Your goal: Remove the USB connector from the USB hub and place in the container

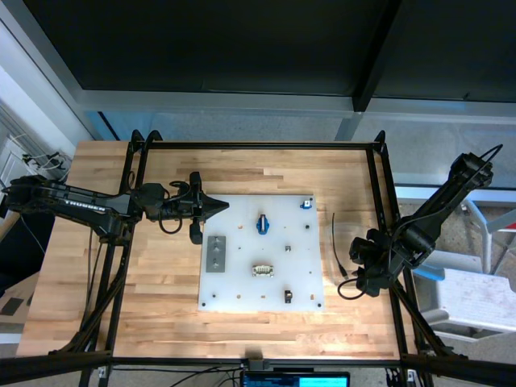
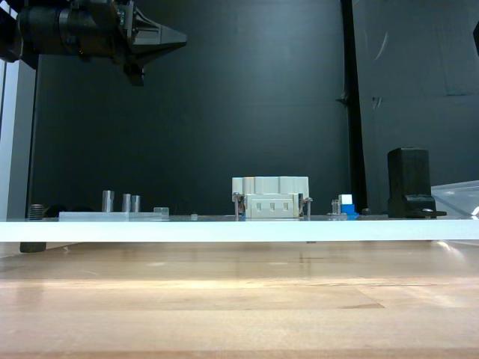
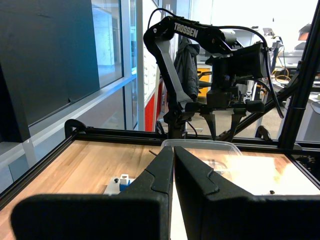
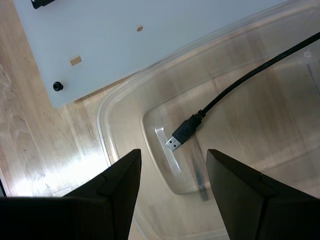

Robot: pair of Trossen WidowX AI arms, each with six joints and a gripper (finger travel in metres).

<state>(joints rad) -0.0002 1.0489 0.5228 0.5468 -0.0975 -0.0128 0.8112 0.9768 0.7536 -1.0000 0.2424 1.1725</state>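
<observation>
The thin black USB cable (image 4: 182,135) lies inside the clear plastic tub (image 4: 125,110), right of centre in the high view, beneath the wide-spread right gripper (image 4: 172,155). The left gripper (image 1: 223,206), pinched closed, hovers centre-left; the right arm (image 3: 186,29) reads TROSSEN

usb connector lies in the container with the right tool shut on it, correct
No: the right wrist view shows the right tool open above the container, apart from the USB connector lying inside. The left tool hangs shut near the board's left edge.

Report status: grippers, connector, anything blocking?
Right gripper open above container. USB connector lying inside it, ungripped. Left gripper shut, raised at board left edge. No obstruction seen.
</observation>
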